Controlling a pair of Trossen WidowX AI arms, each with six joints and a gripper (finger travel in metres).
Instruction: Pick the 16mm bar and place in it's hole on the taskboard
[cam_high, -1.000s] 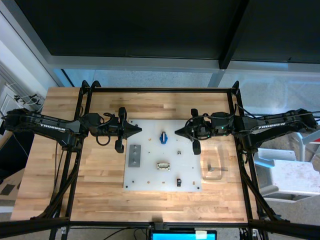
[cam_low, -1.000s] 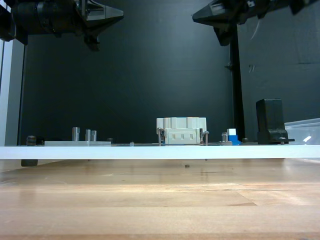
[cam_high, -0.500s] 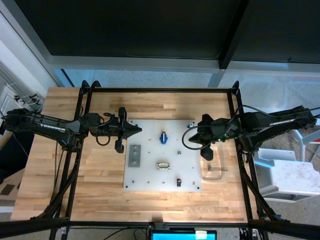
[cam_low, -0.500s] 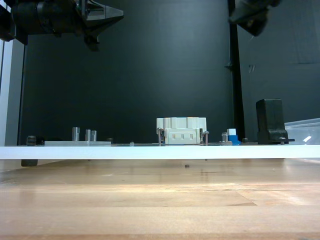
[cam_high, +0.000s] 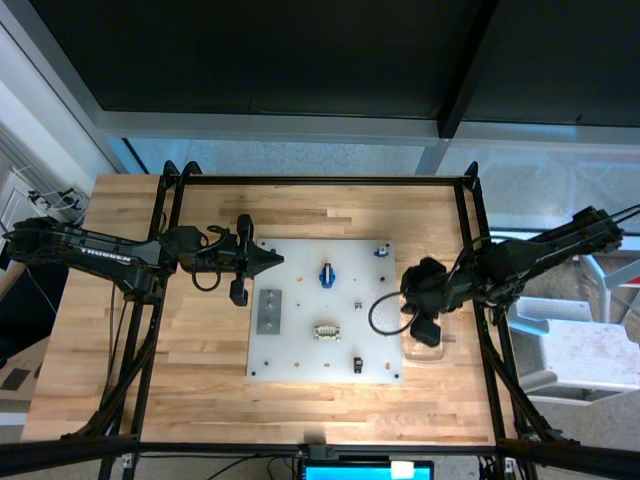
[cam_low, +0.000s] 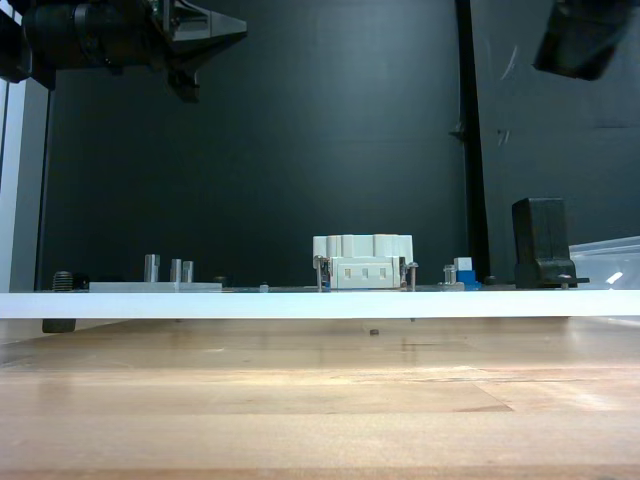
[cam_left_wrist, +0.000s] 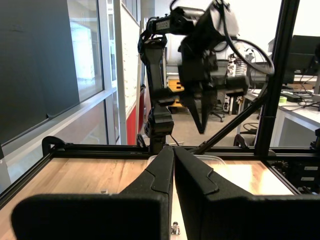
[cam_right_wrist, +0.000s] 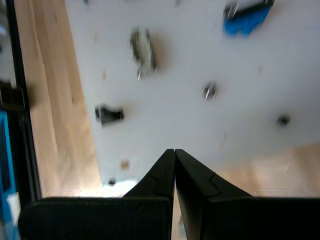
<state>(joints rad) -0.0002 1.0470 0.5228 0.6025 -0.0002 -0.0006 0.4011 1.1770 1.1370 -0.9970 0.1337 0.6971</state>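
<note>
My left gripper (cam_high: 275, 260) hangs shut and empty above the white taskboard (cam_high: 300, 352) at its far-left corner, high in the low view (cam_low: 238, 25); its fingers (cam_left_wrist: 173, 150) meet. My right gripper (cam_high: 410, 288) is also shut and empty (cam_right_wrist: 174, 152), pointing down over the board's right edge beside the clear tray (cam_high: 442, 352). From the left wrist it shows as a dark downward-pointing shape (cam_left_wrist: 200, 112). I cannot see the 16mm bar; the right gripper covers most of the tray. The grey block (cam_high: 270, 310) with holes sits on the board's left side, short pegs (cam_low: 151, 267) standing in it.
On the board are a blue part (cam_high: 327, 274), a white connector (cam_high: 326, 332), a black piece (cam_high: 357, 364) and a small blue piece (cam_high: 381, 251). Black frame posts (cam_high: 478, 260) run along both sides of the table. A cable (cam_high: 382, 315) loops beneath the right wrist.
The right arm has swung from over the board's far middle to the right and nearer, and its gripper now points down beside the tray. The left arm has not moved.
</note>
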